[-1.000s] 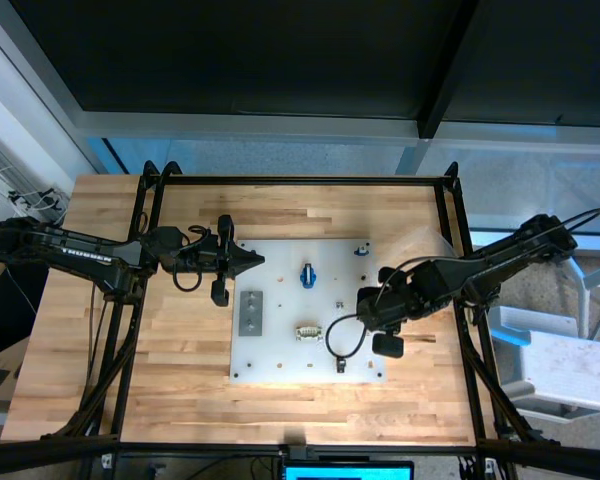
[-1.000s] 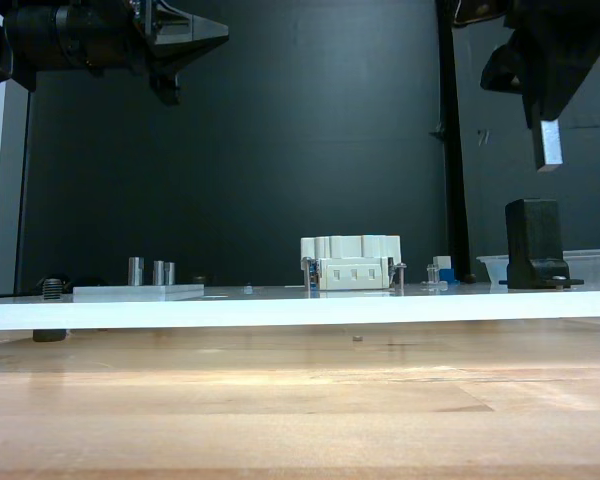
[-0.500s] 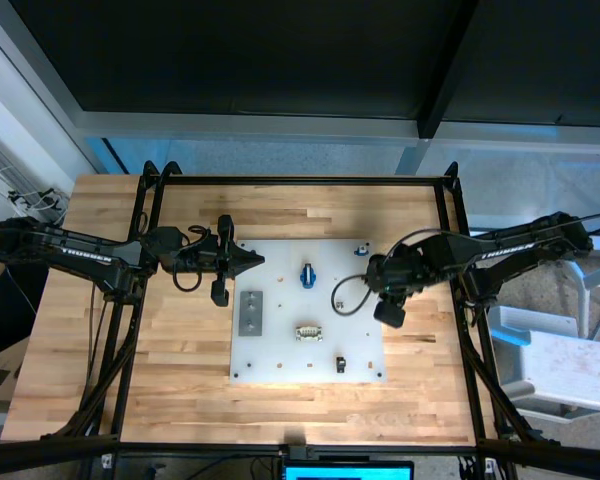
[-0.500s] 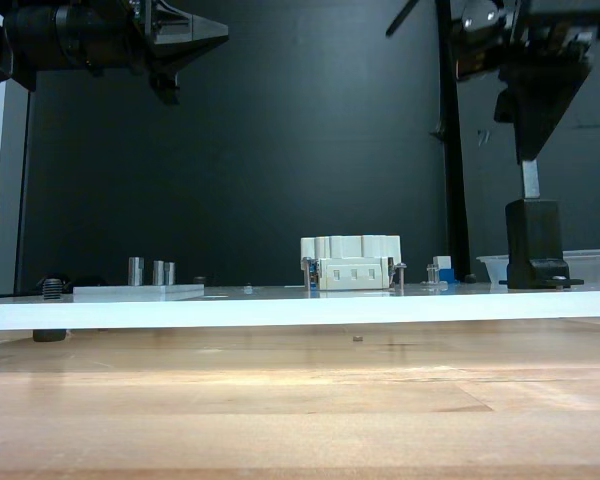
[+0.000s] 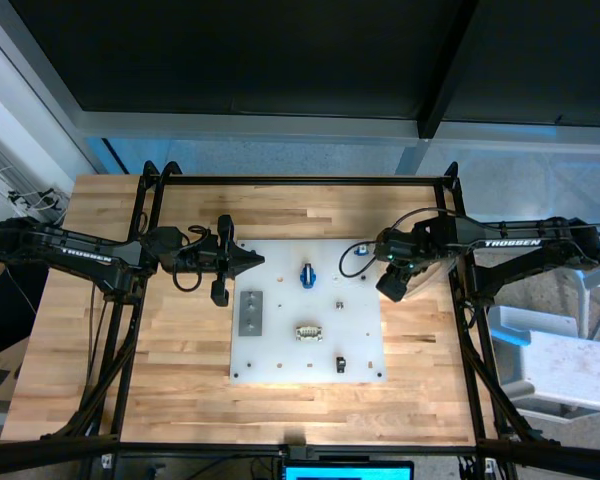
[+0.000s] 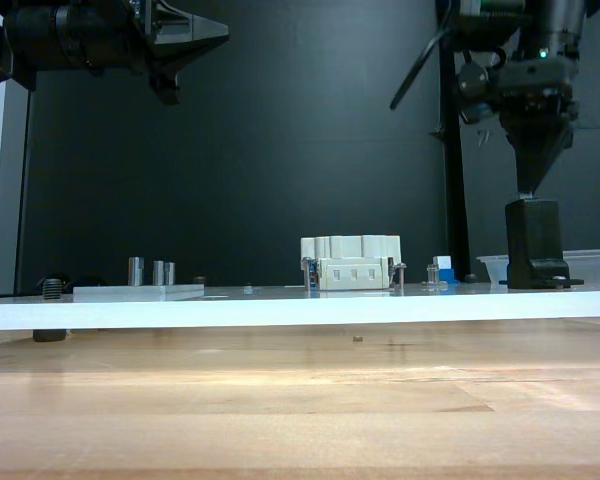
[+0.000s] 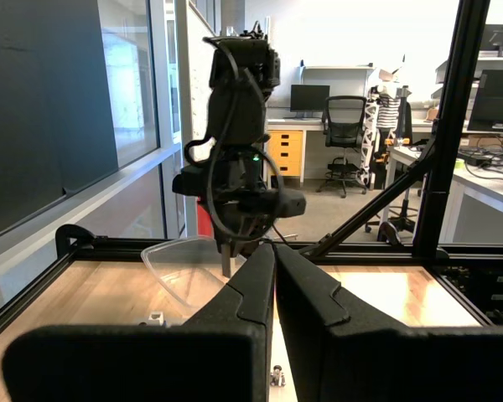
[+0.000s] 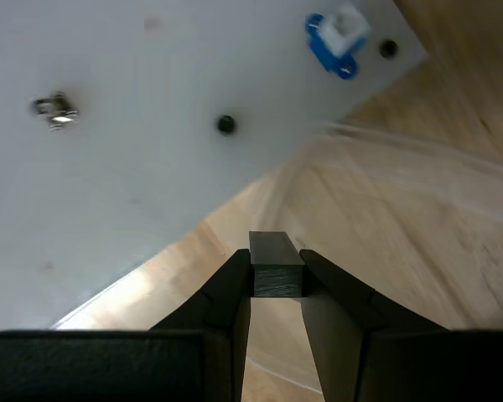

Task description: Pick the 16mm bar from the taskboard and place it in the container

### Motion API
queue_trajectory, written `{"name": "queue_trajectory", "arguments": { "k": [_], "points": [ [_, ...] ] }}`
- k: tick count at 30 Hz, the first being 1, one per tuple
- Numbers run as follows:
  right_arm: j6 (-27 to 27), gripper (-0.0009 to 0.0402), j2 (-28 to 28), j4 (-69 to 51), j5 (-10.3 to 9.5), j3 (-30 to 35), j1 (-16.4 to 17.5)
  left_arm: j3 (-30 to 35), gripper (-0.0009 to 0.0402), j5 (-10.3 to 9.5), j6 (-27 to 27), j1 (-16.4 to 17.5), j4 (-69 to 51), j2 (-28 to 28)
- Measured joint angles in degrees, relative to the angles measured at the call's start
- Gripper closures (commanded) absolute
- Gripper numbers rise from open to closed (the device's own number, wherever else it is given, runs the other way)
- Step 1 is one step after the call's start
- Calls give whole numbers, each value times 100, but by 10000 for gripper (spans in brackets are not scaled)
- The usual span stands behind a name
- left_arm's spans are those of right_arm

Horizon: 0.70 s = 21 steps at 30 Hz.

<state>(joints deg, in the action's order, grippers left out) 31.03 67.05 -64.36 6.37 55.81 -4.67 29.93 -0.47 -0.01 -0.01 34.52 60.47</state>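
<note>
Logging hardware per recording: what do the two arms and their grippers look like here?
Both arms are matte black, slim jointed links with white TROSSEN lettering and looped black cables. The left gripper, above the taskboard's left edge, and the right gripper, by its right edge, have black wedge-shaped fingers tapering to tips. A green light glows on the right arm.

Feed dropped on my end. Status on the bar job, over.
Left claw shut, parked high over left edge of board. Right claw shut on bar, hanging above the tub. Nothing seen between bar and tub.
</note>
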Motion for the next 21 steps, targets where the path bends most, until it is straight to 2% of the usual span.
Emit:
{"name": "queue_trajectory", "arguments": {
  "k": [21],
  "points": [
    [-22, 361, -446, -118, -42, -776, -1716, 0, 393, 2, 0, 0, 0, 0]
  ]
}}
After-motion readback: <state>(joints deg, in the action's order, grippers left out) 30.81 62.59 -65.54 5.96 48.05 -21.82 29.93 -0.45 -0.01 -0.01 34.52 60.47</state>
